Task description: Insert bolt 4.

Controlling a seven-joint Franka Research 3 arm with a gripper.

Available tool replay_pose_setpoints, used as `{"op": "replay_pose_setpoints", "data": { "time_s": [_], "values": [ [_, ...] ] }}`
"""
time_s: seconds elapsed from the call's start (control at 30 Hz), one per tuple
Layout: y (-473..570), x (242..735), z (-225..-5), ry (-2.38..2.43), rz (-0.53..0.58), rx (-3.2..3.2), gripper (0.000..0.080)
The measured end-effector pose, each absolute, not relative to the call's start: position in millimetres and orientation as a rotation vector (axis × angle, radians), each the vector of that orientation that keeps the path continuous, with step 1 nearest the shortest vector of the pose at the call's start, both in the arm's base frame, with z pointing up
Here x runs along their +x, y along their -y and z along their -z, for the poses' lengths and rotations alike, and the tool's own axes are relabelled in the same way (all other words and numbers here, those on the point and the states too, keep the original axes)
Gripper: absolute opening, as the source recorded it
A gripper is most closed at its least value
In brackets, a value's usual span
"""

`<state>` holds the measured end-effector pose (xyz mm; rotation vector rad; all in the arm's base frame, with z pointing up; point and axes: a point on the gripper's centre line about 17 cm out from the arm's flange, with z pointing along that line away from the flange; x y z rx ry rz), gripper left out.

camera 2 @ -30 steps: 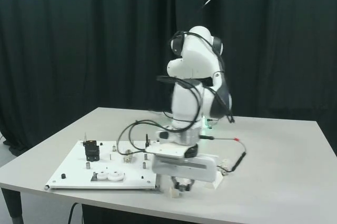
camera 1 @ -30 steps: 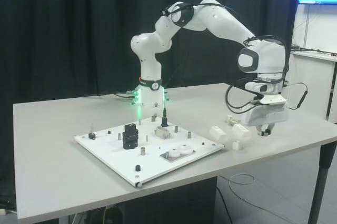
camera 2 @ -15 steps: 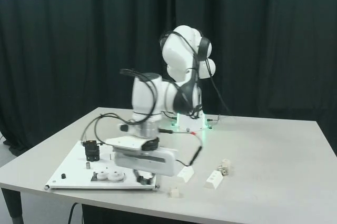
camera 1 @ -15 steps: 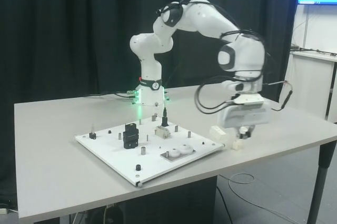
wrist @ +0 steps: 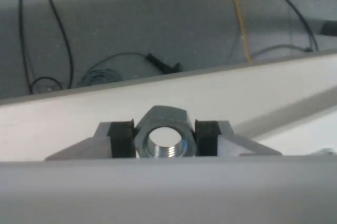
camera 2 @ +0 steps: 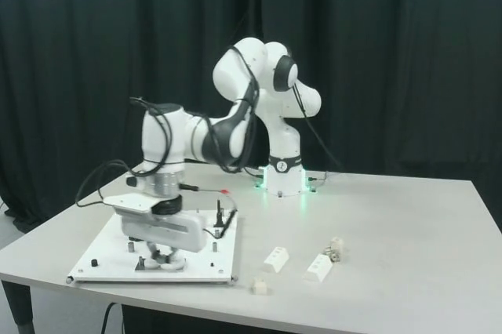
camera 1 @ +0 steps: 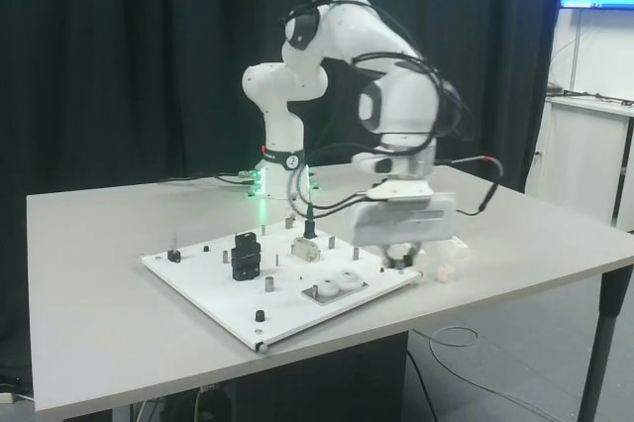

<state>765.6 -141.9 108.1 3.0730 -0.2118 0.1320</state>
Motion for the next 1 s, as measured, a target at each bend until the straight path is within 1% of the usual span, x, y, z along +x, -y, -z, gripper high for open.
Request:
{"op": "replay_pose_setpoints", "data": {
  "time_s": [0.3, 0.73, 1.0],
  "values": [
    [201.9, 748.9, -105.8, 0.238, -0.106, 3.062, 0.0242],
    [286.9, 708.2, -84.2, 0.219, -0.021, 3.05, 0.0242],
    [318.7, 691.0, -77.8, 0.227, -0.016, 3.08, 0.0242]
  ]
}}
